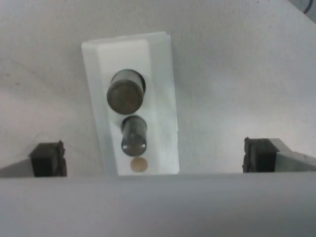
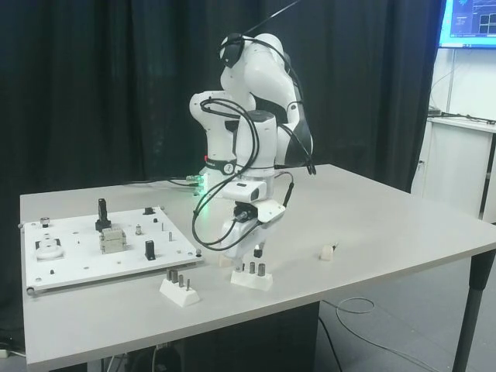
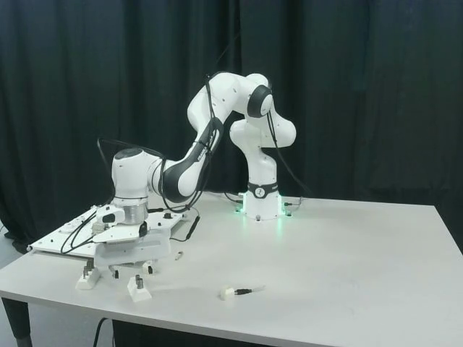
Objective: Pick round peg 3.
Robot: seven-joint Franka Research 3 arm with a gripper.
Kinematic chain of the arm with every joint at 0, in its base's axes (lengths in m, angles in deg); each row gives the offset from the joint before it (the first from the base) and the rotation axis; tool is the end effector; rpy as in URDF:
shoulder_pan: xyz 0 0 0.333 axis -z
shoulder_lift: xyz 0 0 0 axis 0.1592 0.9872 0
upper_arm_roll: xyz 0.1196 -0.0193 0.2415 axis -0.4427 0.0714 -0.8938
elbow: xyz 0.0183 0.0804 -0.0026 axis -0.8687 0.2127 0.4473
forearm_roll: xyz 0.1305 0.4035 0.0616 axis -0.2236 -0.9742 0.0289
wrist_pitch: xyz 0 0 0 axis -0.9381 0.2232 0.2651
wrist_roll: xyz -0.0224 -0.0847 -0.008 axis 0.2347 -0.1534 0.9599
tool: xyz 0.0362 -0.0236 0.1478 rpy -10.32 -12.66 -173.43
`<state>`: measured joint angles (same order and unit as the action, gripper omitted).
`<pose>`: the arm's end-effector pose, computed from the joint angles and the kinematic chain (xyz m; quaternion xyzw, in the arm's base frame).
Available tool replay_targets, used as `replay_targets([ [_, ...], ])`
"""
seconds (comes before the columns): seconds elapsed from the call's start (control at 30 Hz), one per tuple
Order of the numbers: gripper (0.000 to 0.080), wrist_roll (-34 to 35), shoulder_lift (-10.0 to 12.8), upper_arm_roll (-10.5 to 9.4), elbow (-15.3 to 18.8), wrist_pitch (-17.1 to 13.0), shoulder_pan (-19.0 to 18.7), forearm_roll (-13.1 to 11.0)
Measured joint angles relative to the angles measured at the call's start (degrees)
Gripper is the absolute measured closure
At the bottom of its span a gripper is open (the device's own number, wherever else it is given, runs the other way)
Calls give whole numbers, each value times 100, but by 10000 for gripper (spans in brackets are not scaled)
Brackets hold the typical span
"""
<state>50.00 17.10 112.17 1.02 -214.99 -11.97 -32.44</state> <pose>0.6571 -0.2477 0.1219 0.9956 -0.0889 0.0184 0.0236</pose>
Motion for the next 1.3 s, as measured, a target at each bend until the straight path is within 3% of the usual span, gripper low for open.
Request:
replay_targets([
  [0.37,3,0,113,-123,-96,0,86,0],
  [1.1,3,0,185,-125,-116,0,91,0],
  [1.13,154,0,185,-125,-116,0,92,0],
  [1.3,154,0,185,-125,-116,1,93,0],
])
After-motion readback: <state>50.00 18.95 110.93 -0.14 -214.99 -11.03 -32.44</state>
